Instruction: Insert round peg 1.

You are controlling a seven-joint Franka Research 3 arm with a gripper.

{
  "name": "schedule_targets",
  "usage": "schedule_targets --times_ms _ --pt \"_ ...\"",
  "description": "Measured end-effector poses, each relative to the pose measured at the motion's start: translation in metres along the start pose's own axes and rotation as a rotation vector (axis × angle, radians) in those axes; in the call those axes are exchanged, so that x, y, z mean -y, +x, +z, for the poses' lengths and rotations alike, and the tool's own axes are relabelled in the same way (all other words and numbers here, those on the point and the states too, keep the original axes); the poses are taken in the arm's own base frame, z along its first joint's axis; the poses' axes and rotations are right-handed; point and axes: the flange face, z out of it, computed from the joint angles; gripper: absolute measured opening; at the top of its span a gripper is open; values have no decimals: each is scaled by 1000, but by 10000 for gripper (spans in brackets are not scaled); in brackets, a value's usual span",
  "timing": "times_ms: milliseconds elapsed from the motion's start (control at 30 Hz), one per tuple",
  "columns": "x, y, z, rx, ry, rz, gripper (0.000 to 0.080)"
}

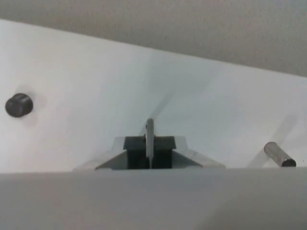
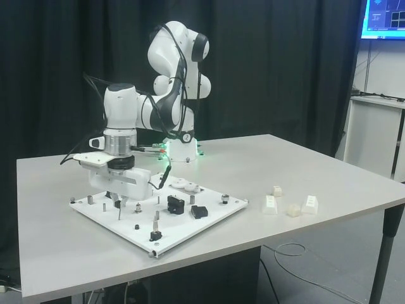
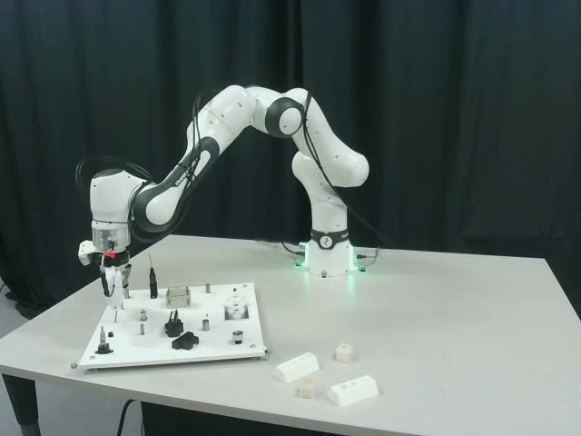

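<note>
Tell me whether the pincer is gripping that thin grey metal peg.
Touching. The wrist view shows the pincer with its black pads closed on both sides of the thin grey metal peg, no gap visible.

We see black curtains [image 3: 472, 109] behind the grey table [image 2: 285, 164]; screen [image 2: 384, 18] upper right, white cabinet [image 2: 373, 126] below it.

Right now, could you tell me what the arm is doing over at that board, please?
The white Franka arm is reaching over the far corner of the white board on the grey table. Its gripper is shut on a thin round peg, held upright just above the board. The peg does not look seated in any hole yet. Other small pegs and black parts stand on the board, untouched.
</note>
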Motion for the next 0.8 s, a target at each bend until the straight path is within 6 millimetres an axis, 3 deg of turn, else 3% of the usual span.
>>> schedule_targets --times_ms 800 --pt "-1 -3 1 19 -22 -1 28"
